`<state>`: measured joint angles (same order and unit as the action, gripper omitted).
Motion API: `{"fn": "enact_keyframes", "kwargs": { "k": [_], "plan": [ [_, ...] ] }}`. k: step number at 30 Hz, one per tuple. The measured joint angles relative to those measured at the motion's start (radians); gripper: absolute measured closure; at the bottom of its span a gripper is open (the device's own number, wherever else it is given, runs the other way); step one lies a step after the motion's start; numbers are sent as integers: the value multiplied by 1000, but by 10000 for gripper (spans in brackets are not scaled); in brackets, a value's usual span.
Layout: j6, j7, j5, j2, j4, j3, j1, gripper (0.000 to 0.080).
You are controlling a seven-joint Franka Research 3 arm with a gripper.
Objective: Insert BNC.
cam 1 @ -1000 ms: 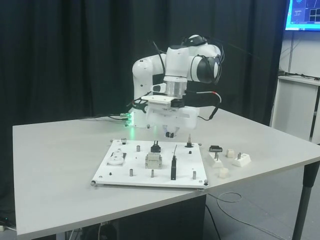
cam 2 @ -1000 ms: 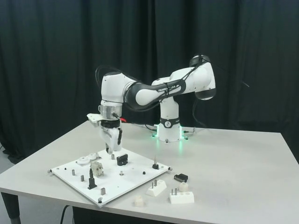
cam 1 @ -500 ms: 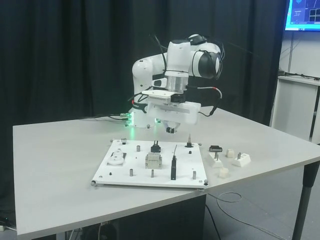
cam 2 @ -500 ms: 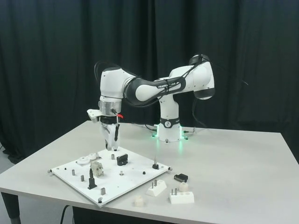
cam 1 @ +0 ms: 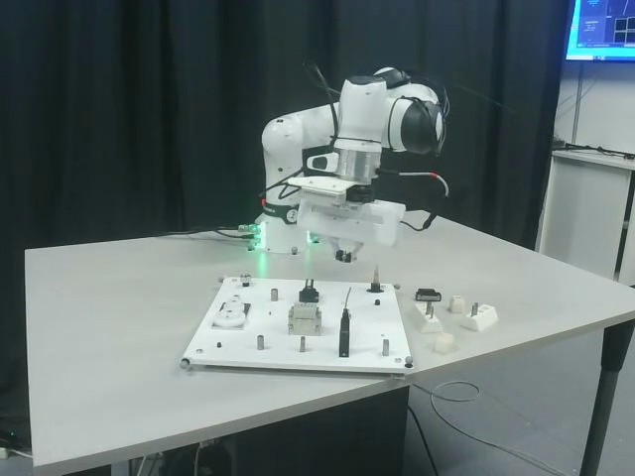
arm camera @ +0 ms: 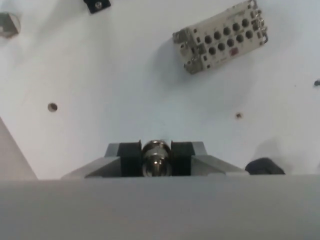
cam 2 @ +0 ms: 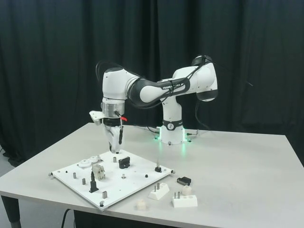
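I have lifted my hand clear of the white board over the last second, and it now hangs above the board's far side. My fingers are closed on the BNC, so it is picked up; its socket is next to find.

Gripper: the gripper is clamping a metal BNC connector between its black pads.
Board: a white board is lying below.
Socket: a multi-pin connector block is sitting tilted on the board.
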<state>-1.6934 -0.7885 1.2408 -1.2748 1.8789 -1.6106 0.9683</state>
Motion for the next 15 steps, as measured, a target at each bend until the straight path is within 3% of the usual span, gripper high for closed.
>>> {"fn": "enact_keyframes", "kwargs": {
  "k": [15],
  "plan": [
    [35,-62,45,-2,6,38,-3,682]
  ]
}}
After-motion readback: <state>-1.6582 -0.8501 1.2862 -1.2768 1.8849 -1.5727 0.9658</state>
